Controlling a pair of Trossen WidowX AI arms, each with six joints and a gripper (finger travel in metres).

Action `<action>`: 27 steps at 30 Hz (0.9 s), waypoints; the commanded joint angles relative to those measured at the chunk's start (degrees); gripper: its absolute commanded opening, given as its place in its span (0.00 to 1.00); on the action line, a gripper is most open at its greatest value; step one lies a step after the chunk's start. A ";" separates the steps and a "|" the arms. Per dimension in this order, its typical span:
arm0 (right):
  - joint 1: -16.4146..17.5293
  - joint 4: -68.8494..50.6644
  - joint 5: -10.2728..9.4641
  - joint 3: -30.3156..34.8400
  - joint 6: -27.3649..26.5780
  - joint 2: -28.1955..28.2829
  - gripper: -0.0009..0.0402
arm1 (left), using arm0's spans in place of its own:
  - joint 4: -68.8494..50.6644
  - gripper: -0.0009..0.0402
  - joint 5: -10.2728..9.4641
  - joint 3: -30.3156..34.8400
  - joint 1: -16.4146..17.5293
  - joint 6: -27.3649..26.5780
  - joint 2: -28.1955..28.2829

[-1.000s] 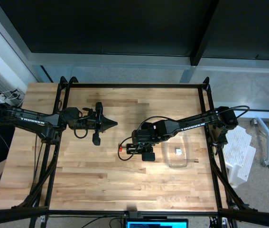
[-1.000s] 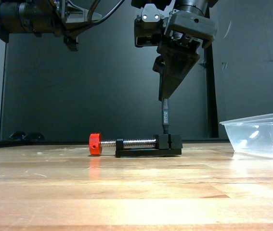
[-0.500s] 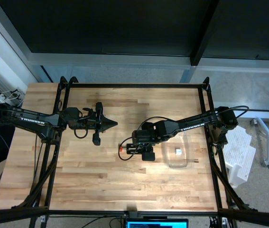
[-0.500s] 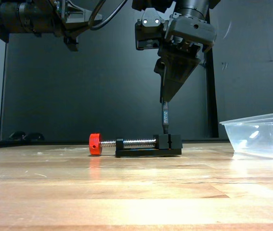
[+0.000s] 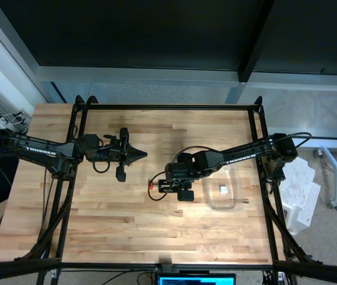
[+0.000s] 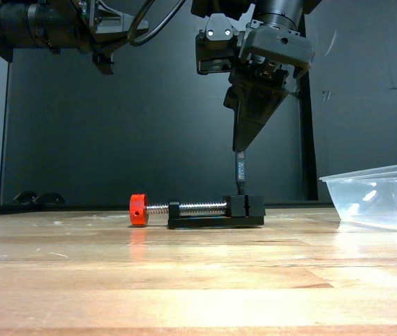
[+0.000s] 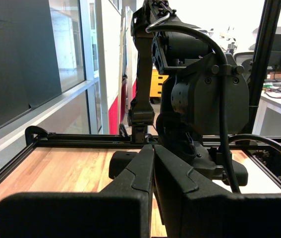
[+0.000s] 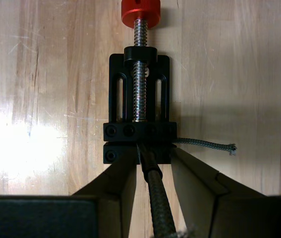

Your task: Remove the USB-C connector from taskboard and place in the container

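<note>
The taskboard (image 6: 216, 210) is a small black vise with a red-orange knob (image 6: 138, 209), lying mid-table (image 5: 167, 186). The thin black USB-C connector (image 6: 240, 173) stands upright, its lower end at the block's top. My right gripper (image 6: 239, 150) is straight above it, shut on the connector's upper end. In the right wrist view the connector (image 8: 155, 191) runs between the fingers (image 8: 123, 176) down to the taskboard (image 8: 115, 131). The clear container (image 6: 380, 196) stands right of the block. My left gripper (image 5: 142, 155) hangs shut, well left of the block and high above the table.
A small white piece (image 5: 223, 189) lies in the container (image 5: 221, 208). A frayed grey cord end (image 8: 207, 144) sticks out beside the block. A black frame (image 5: 168, 107) runs round the table's edges.
The right gripper has shifted only slightly above the block. The connector's lower end stays at the block's top. The left arm has not moved.
</note>
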 commanded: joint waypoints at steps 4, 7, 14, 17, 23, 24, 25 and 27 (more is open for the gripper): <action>0.00 0.04 -0.11 0.00 -0.11 0.02 0.16 | 0.00 0.02 0.00 0.02 0.02 0.00 0.00; -0.02 0.04 -0.11 0.00 -0.13 0.02 0.13 | 0.00 0.02 0.02 0.02 0.00 0.00 0.00; 0.00 0.04 -0.11 0.00 -0.13 0.02 0.05 | 0.02 0.02 0.02 0.02 0.00 0.00 0.00; 0.00 0.04 -0.13 0.00 -0.15 0.02 0.02 | 0.02 0.02 0.02 0.02 0.00 0.00 0.00; -0.02 0.04 -0.17 0.00 -0.20 0.02 0.02 | 0.00 0.02 0.02 0.02 0.00 0.00 0.00; -0.04 0.04 -0.17 0.00 -0.17 0.00 0.02 | 0.02 0.02 0.02 0.02 0.02 0.00 0.00; -0.02 0.04 -0.17 0.00 -0.17 0.00 0.02 | 0.00 0.02 0.02 0.02 0.00 0.00 0.00; -0.02 0.04 -0.20 0.00 -0.22 -0.02 0.02 | 0.00 0.02 0.00 0.02 0.00 0.00 0.00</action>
